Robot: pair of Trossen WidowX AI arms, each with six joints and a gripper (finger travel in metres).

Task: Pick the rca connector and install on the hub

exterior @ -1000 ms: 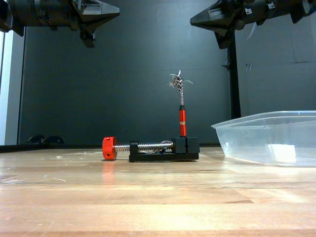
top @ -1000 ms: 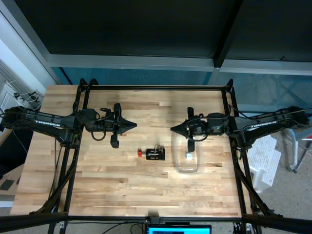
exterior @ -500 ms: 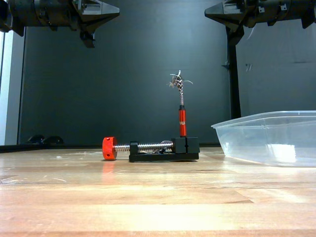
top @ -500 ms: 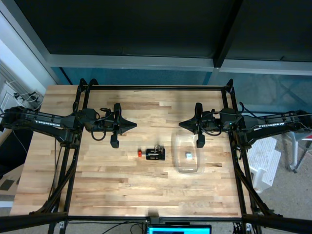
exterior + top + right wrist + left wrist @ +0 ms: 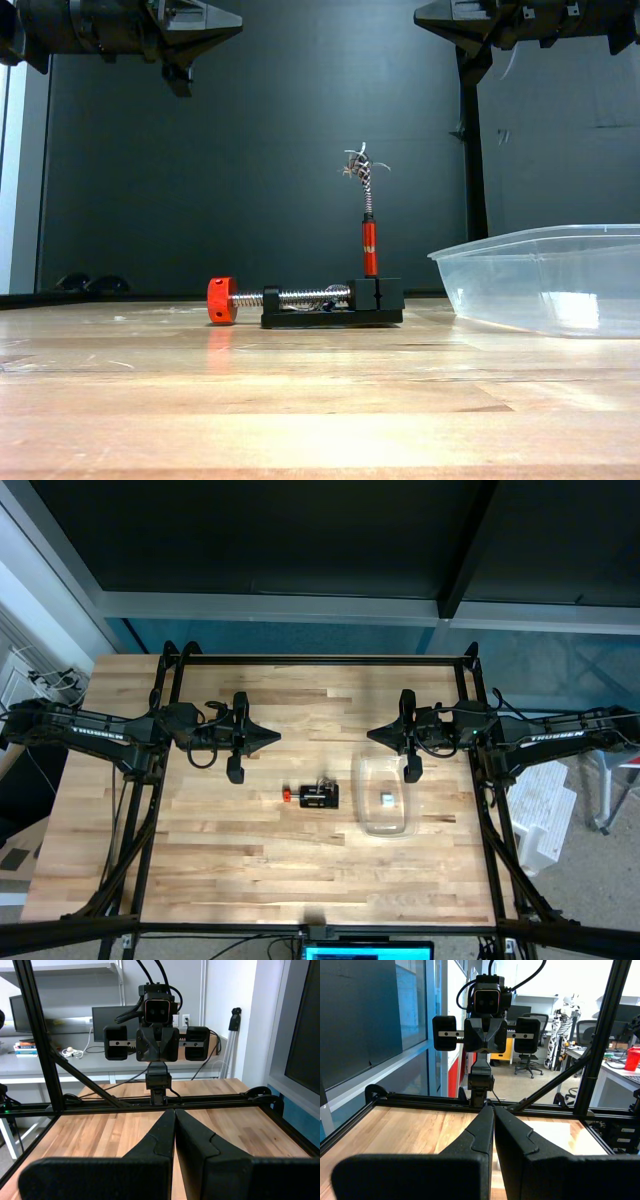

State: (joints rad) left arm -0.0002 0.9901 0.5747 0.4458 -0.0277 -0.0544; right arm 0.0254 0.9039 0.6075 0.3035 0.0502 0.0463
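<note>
The hub (image 5: pixel 319 797) is a small black block with a red knob (image 5: pixel 286 794), lying mid-table; in the low view the hub (image 5: pixel 330 300) shows its screw and knob at the left. The rca connector (image 5: pixel 369 247), a thin plug with a red sleeve and frayed silvery wire on top, stands upright on the hub's right end, and from above the connector (image 5: pixel 323 781) is a silvery speck. My left gripper (image 5: pixel 277 737) hovers shut, high and behind-left of the hub. My right gripper (image 5: pixel 369 737) hovers shut, behind-right. Both hold nothing (image 5: pixel 493 1108) (image 5: pixel 175 1110).
A clear plastic tray (image 5: pixel 403 823) sits right of the hub with a tiny white cube (image 5: pixel 387 799) inside; its wall (image 5: pixel 500 275) rises at the right in the low view. A black frame (image 5: pixel 320 660) borders the table.
My right gripper drew back to the right and rose slightly, away from the hub, then held still. The left arm, hub and connector have not moved.
</note>
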